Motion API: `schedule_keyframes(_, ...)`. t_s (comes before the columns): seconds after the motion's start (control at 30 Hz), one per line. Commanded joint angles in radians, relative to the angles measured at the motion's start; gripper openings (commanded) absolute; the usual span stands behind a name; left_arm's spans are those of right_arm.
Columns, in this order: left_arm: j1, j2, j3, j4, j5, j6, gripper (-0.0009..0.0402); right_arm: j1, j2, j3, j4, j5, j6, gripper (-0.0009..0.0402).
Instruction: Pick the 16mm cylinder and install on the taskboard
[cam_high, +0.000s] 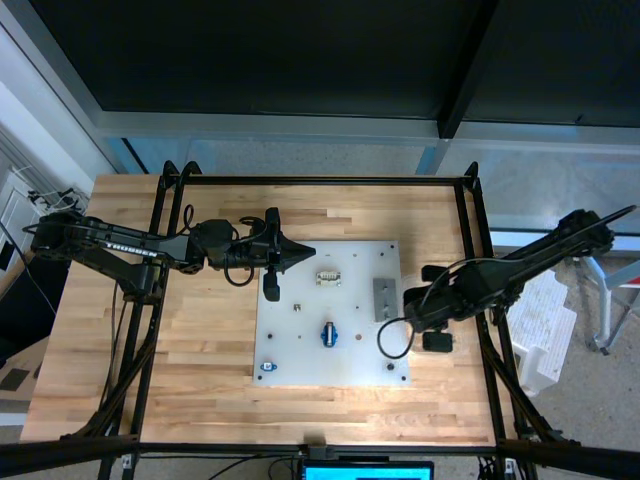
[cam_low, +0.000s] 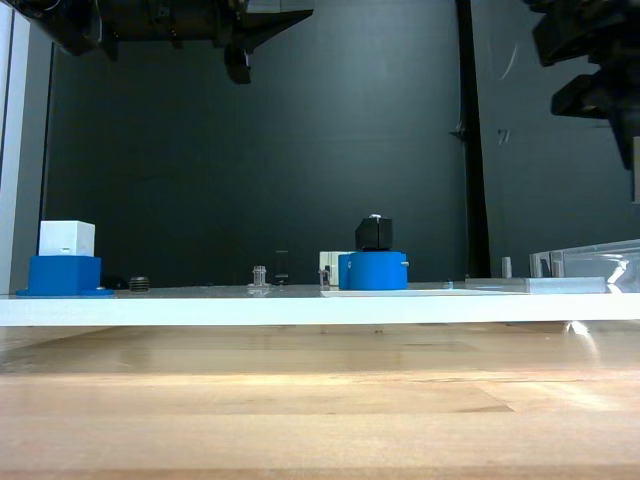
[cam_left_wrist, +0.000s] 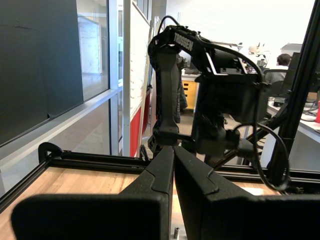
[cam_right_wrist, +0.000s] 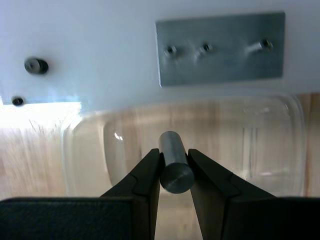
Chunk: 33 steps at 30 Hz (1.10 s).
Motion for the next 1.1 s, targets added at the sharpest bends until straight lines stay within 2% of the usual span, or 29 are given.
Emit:
schedule_keyframes(0.03, 0.0, 0.0, 0.0, 0.0, 0.0, 0.0, 0.0, -0.009, 0.06, 0.034, 0.034, -0.001, 0.0, 0.0)
schedule_keyframes(0.67, 0.0, 0.0, 0.0, 0.0, 0.0, 0.0, 0.0, -0.044, 0.386, 0.292, 0.092, 0.0, -0.006, 0.0)
schedule_keyframes(1.1, 0.0, 0.0, 0.0, 0.0, 0.0, 0.0, 0.0, -0.065, 0.509, 0.397, 0.1, 0.0, -0.013, 0.0)
